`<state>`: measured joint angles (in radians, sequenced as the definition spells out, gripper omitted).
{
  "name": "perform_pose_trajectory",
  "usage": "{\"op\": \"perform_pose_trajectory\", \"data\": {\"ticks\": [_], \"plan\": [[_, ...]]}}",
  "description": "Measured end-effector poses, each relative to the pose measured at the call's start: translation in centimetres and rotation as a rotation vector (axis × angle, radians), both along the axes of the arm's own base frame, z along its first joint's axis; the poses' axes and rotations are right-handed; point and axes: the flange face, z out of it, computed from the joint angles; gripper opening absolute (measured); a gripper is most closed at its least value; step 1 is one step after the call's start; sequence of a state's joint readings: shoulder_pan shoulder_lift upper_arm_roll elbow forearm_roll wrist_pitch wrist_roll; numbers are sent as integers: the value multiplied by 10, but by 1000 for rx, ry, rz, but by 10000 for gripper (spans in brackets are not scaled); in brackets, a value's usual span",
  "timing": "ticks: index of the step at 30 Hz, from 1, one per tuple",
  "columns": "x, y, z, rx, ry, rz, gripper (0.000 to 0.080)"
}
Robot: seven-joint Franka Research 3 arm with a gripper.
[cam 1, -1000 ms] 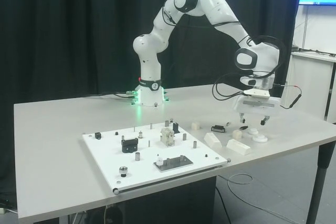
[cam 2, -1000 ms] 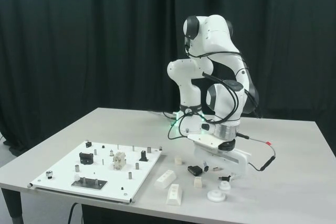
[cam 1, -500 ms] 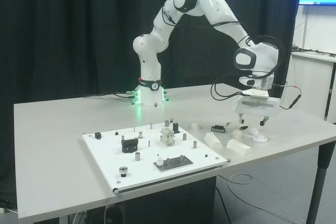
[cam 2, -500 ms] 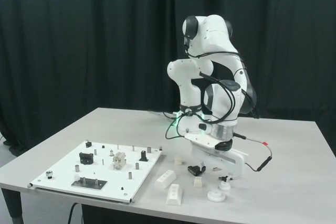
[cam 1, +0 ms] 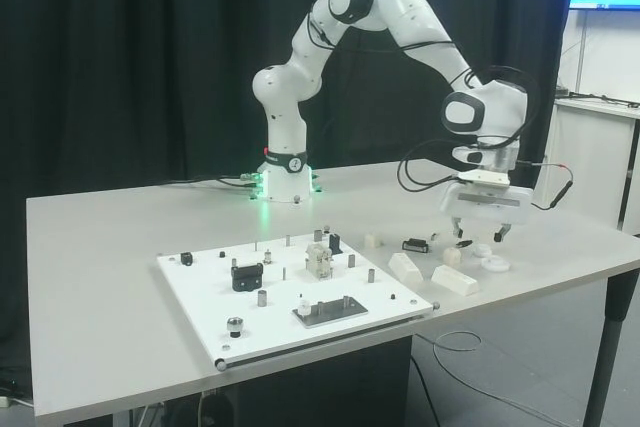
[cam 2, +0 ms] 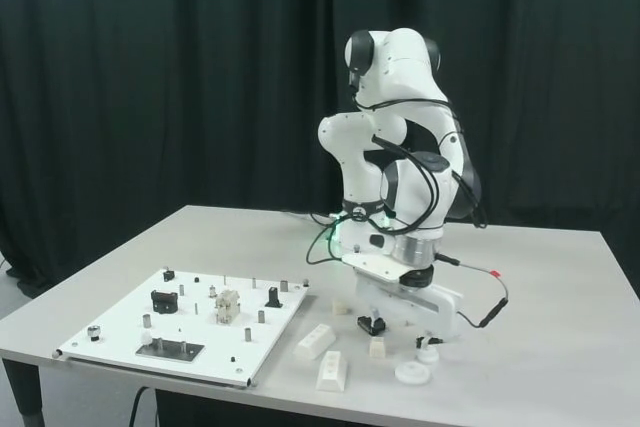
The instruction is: Remove small gear.
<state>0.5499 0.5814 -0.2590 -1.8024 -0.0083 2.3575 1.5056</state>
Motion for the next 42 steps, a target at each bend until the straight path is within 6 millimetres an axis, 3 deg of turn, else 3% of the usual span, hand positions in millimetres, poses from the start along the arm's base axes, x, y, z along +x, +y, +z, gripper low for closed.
{"op": "perform_pose_trajectory", "data": {"ticks": [10,27,34,42], "plan": [[18,-29,10,-49,-76,-21,800],[52,-111,39,-133,-168,-95,800],[58,-145,48,-108,-157,-139,800],[57,-168,53,-128,-115,-177,800]]}}
